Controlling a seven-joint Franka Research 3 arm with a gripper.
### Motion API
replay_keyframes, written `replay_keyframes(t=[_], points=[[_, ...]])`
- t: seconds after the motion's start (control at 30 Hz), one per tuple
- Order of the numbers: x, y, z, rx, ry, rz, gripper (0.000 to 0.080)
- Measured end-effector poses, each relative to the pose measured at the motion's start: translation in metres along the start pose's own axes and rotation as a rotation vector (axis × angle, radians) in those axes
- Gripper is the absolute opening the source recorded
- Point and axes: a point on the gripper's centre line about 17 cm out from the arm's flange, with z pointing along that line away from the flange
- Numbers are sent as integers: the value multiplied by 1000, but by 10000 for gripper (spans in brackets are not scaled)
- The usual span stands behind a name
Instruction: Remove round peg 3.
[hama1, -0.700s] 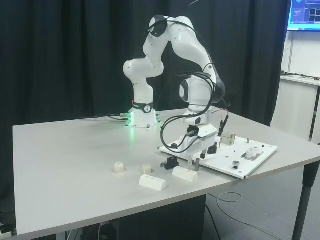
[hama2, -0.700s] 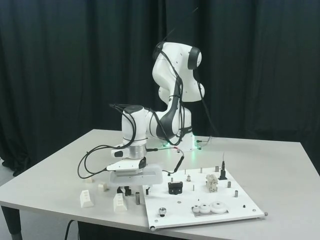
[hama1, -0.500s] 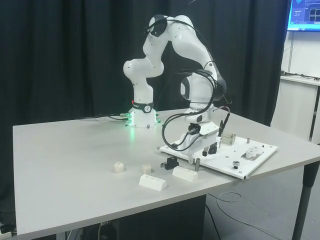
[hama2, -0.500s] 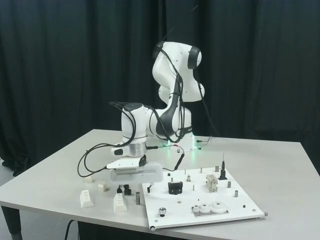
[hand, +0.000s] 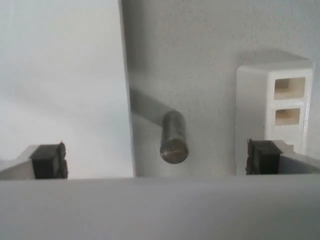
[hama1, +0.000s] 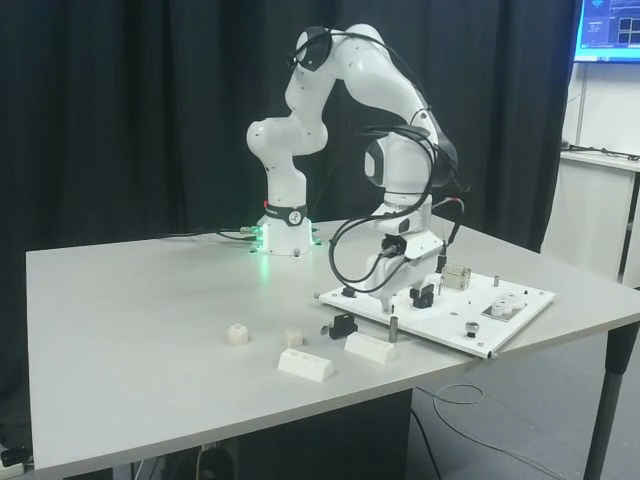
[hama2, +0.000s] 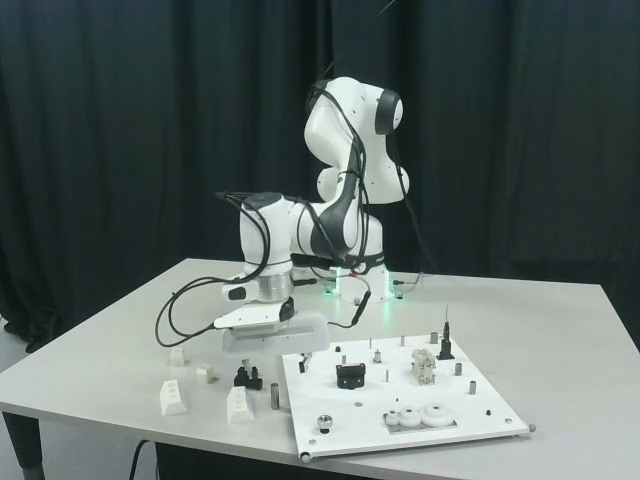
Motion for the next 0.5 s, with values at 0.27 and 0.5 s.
replay_keyframes(t=[0.27, 0.5], points=[[-1, 0, -3, 0, -10, -15, 800], [-2, 2, -3, -9, -17, -25, 800]])
